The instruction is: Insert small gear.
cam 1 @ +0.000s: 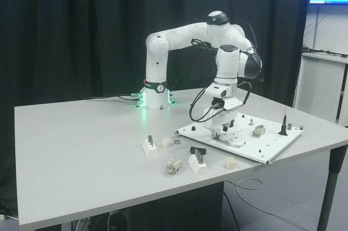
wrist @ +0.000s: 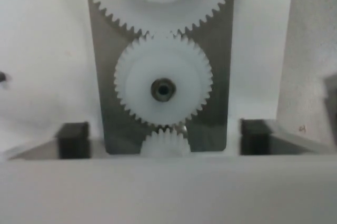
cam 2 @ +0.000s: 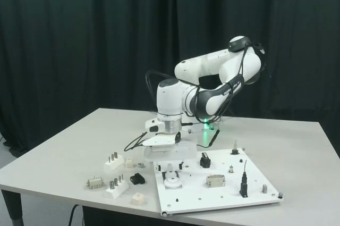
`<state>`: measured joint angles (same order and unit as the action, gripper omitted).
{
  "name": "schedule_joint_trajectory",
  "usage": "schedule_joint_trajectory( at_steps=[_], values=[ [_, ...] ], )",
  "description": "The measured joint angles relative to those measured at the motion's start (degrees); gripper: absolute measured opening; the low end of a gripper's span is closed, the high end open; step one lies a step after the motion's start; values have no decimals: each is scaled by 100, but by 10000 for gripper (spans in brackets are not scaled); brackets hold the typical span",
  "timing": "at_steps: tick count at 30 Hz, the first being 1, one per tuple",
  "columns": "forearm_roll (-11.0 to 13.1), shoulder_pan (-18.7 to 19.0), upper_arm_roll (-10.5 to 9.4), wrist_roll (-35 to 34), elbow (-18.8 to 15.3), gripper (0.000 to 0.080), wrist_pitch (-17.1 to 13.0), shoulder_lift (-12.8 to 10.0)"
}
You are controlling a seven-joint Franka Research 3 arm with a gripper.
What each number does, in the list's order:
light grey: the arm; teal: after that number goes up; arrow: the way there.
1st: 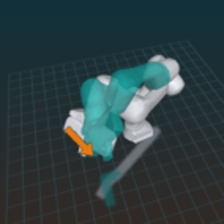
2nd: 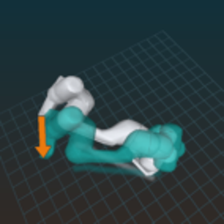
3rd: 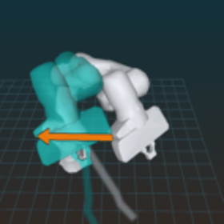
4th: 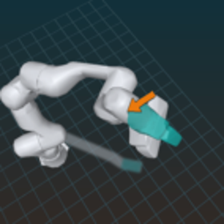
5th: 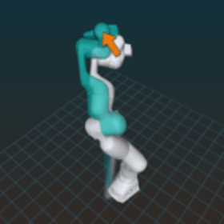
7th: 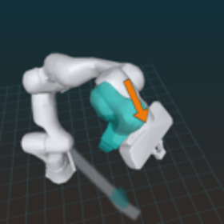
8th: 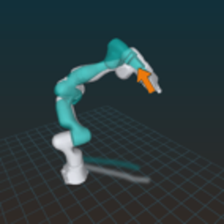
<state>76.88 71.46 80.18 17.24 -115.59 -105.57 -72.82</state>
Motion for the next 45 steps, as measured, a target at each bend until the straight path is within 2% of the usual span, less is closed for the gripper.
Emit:
schedule_joint_trajectory(
  at_steps=[4,5,14,23,45],
  values=[
    [-11,31,65,-91,2,582,26,9],
    [-18,40,84,-113,3,766,31,13],
    [-151,113,255,-240,22,792,92,52],
    [-224,122,332,-279,38,798,131,52],
    [-328,78,314,-283,35,800,127,31]
  ],
)
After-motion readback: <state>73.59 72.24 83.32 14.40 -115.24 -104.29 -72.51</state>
